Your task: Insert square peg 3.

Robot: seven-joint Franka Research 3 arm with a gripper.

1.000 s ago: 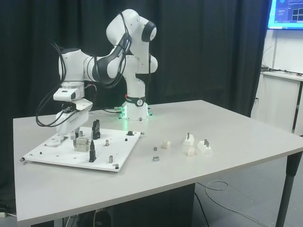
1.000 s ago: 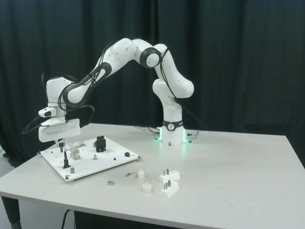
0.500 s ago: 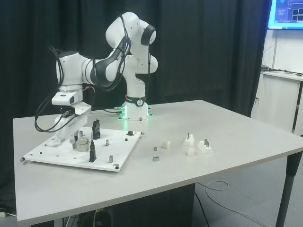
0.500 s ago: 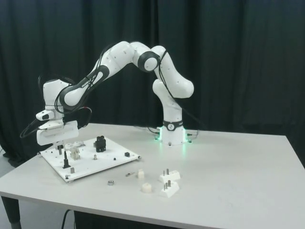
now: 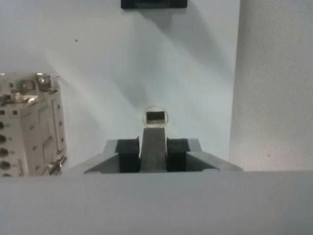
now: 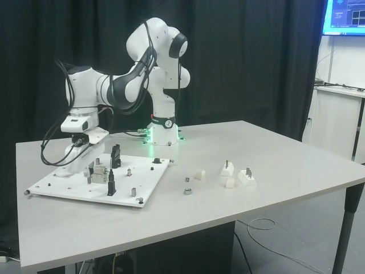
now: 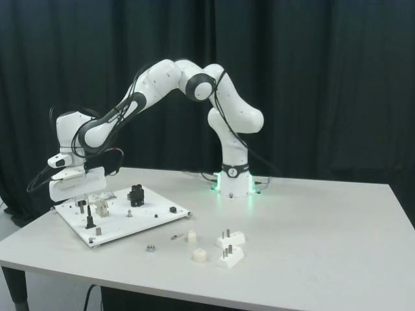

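The white robot arm point(image 6: 128, 80) reaches out over the far corner of the flat white assembly board point(image 6: 97, 184) that lies on the grey table point(image 6: 228, 205); in both room views the gripper point(image 6: 84, 161) is small and partly masked by its own white housing, so the fingertips and whatever they hold cannot be made out there; the wrist view settles it.

In the wrist view the gripper point(image 5: 154, 152) has its two dark fingers point(image 5: 128, 152) closed narrowly on the grey square-section peg point(image 5: 154, 149), one finger on each flat side; only the short length of the peg past the fingers shows, the rest being cut off by the pale housing that fills the near part of that picture; the peg's long axis runs along the line of the fingers, pointing down toward the board, and its tip lies just beside the small round-rimmed socket with a dark square opening point(image 5: 155, 117); whether the tip touches the socket cannot be told.

Beside the socket, a grey multi-pin connector block point(image 5: 27, 125) is cut off at the picture's edge, and a black fixture point(image 5: 153, 4) shows only as a sliver; the board's edge and bare table lie on the other side.

Well apart from the board, several small white blocks point(image 6: 236, 174) and a small metal nut point(image 6: 186, 191) sit on the table; green light glows at the arm's base point(image 6: 161, 134).
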